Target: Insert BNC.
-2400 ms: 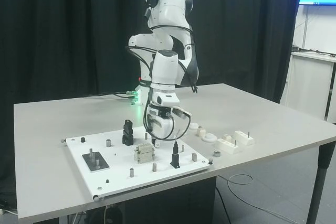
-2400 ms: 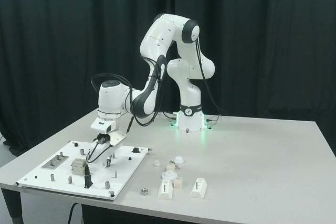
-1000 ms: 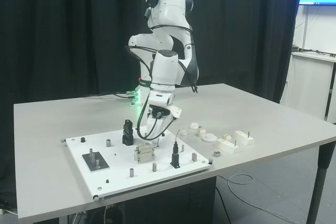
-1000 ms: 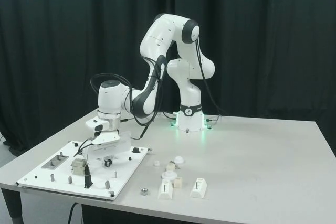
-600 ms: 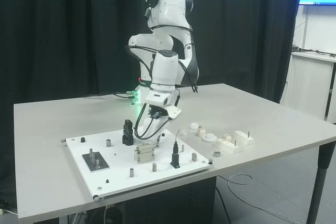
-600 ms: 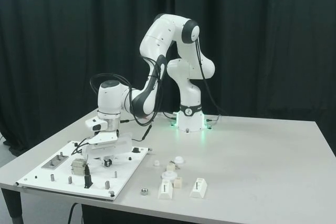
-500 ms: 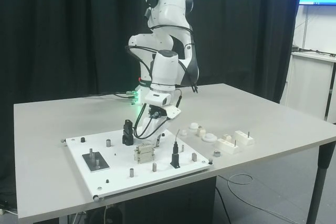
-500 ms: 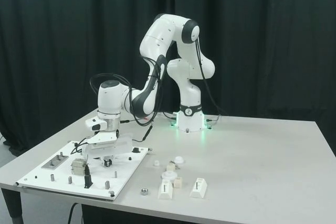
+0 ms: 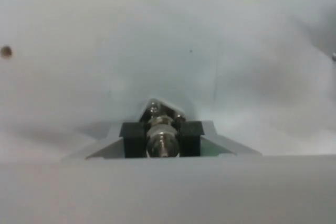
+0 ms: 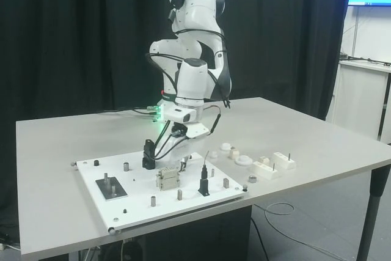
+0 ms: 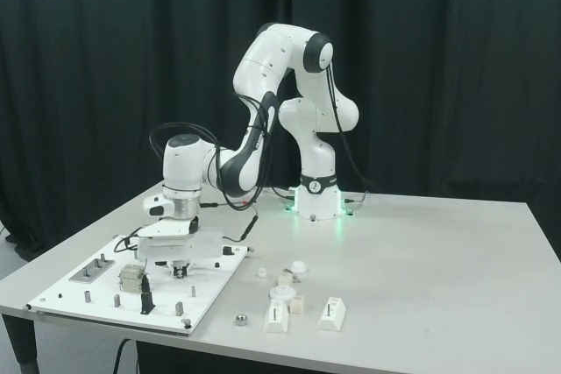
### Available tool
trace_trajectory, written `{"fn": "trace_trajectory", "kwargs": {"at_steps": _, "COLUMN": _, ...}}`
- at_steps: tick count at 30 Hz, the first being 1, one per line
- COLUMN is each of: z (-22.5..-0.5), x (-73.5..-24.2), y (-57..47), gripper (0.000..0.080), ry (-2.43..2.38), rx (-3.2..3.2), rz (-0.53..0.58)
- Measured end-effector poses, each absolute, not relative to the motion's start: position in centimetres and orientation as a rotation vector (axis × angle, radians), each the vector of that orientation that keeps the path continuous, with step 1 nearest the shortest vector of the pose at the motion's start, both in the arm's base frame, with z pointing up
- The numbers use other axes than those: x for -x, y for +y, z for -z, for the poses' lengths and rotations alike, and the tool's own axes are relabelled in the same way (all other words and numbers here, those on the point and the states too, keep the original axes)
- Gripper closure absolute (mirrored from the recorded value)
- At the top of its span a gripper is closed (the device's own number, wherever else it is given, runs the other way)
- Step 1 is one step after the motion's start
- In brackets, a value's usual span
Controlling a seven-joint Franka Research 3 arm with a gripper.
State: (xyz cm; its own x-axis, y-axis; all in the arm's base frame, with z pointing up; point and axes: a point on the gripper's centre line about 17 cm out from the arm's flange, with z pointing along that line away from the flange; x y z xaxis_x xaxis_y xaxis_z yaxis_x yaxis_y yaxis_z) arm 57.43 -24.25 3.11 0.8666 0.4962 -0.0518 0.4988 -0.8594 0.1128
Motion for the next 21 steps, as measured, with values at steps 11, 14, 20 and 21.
{"fn": "trace_trajectory", "kwargs": {"at_steps": 11, "z": -3.15, "x": -57.41, "y": -24.18, "gripper": 0.0673, "ry": 0.517, "rx": -2.980, "rz": 0.026}}
{"fn": "trace_trajectory", "kwargs": {"at_steps": 14, "z": -3.15, "x": -57.41, "y": -24.16, "gripper": 0.0673, "ry": 0.451, "rx": -2.991, "rz": 0.023}}
{"fn": "trace_trajectory", "kwargs": {"at_steps": 20, "z": -3.14, "x": -57.41, "y": -24.14, "gripper": 0.0673, "ry": 0.375, "rx": -3.001, "rz": 0.019}}
{"fn": "trace_trajectory", "kwargs": {"at_steps": 21, "z": -3.14, "x": -57.41, "y": -24.14, "gripper": 0.0673, "ry": 0.371, "rx": -3.001, "rz": 0.018}}
